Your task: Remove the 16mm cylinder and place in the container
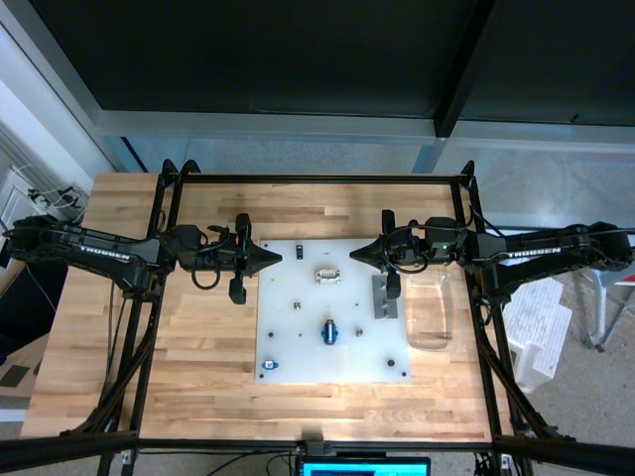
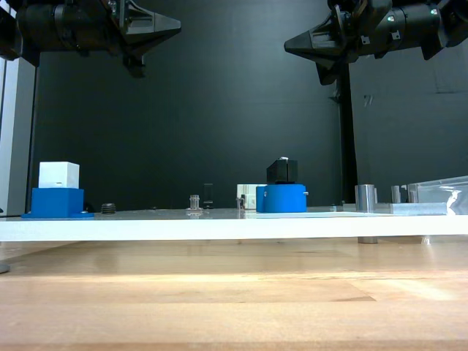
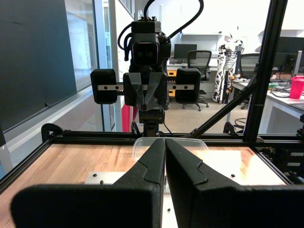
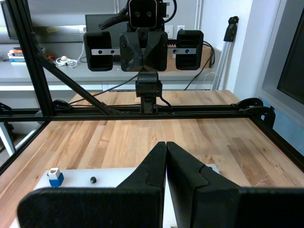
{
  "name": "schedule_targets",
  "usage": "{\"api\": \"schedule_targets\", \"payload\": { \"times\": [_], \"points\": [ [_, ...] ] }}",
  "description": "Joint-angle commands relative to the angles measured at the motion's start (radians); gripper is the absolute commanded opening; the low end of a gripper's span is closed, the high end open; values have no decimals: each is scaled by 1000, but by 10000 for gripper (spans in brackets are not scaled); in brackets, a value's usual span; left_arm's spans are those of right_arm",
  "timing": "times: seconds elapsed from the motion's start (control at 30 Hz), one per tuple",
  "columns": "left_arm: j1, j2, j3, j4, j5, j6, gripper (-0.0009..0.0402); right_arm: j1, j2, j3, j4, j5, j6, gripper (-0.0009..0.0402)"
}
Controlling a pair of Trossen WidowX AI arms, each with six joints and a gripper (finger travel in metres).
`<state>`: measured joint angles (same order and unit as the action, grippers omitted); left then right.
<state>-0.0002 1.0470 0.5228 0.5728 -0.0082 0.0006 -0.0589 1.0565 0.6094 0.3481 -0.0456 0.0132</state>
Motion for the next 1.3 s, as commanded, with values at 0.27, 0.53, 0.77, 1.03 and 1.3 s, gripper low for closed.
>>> {"api": "schedule_targets", "payload": {
  "times": [0.27, 0.53, 0.77, 1.03, 1.3],
  "points": [
    [0, 0, 0, 0, 0, 0, 0, 0, 0, 0, 0, 1, 0, 0],
    [0, 0, 0, 0, 0, 0, 0, 2, -4, 4, -5, -8, 29, 0],
    [0, 0, 0, 0, 0, 0, 0, 41, 1, 105, -288, -8, 50, 0],
    [0, 0, 0, 0, 0, 0, 0, 153, 72, 258, -602, 39, 56, 0],
    [0, 0, 0, 0, 0, 0, 0, 225, 195, 423, -885, 56, 79, 0]
  ]
}}
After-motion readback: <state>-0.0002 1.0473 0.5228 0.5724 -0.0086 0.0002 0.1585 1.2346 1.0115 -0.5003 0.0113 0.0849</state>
